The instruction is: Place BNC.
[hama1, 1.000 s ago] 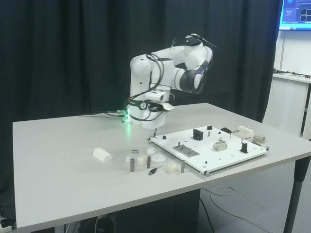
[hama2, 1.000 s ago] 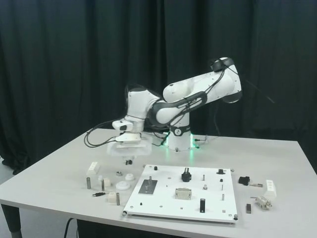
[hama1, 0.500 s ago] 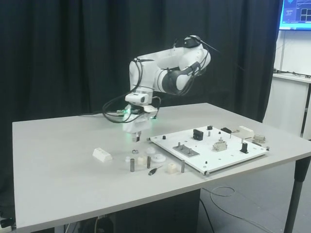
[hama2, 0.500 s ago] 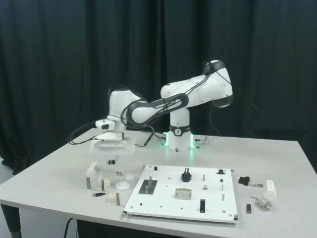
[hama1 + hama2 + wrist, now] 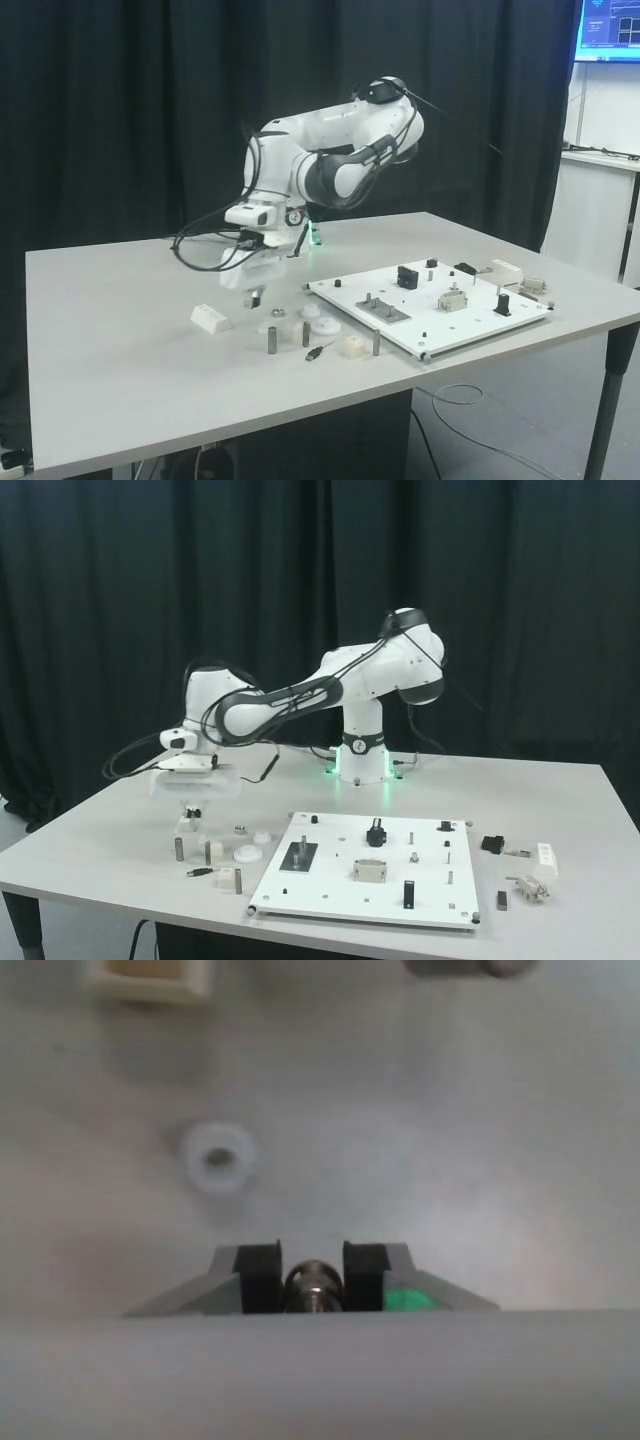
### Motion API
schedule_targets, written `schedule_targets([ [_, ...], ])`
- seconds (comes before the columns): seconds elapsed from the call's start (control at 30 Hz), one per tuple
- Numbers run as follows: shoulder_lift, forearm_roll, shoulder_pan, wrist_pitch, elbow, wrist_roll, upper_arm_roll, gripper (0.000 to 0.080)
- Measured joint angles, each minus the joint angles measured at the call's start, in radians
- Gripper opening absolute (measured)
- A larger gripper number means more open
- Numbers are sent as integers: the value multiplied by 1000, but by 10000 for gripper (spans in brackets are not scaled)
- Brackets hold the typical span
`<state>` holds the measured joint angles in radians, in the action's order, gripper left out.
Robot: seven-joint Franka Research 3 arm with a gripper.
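Gripper: the gripper (image 5: 313, 1278) hangs over the loose parts beside the white board (image 5: 440, 312), not touching the grey table (image 5: 120, 340).
Fingers: the two black fingers (image 5: 259, 1277) are clamped on a small metal plug (image 5: 314, 1287); no gap shows on either side of it in the wrist view.
Plug, place: held between the fingertips, up in the air, well apart from the board.
Plug, axis: seen end-on from the wrist, as a round face. I judge its long axis runs along the fingers, pointing down at the table. From the room views it is too small to confirm.
Below the fingers: a small white ring (image 5: 219, 1157) lies on the table just ahead of the tips; a pale hollow block (image 5: 148, 977) lies further out beyond it.
Done: the plug is picked up and carried, as far as I can see.
Left: bringing it down to its resting place, then letting go. The fingers are over the loose parts, not the board, so I take the spot to be there. Which exact spot, I cannot tell.
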<state>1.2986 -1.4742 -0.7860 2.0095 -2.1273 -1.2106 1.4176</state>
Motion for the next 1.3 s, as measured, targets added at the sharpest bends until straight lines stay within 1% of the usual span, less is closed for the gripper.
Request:
schedule_targets([
  [0.37, 4, 0, 147, -34, 122, -22, -39, 125],
  [0.7, 6, 8, 247, -58, 205, -33, -85, 125],
  [1.0, 6, 24, 307, -77, 258, -33, -118, 125],
  [1.3, 5, 38, 342, -86, 297, -34, -138, 125],
])
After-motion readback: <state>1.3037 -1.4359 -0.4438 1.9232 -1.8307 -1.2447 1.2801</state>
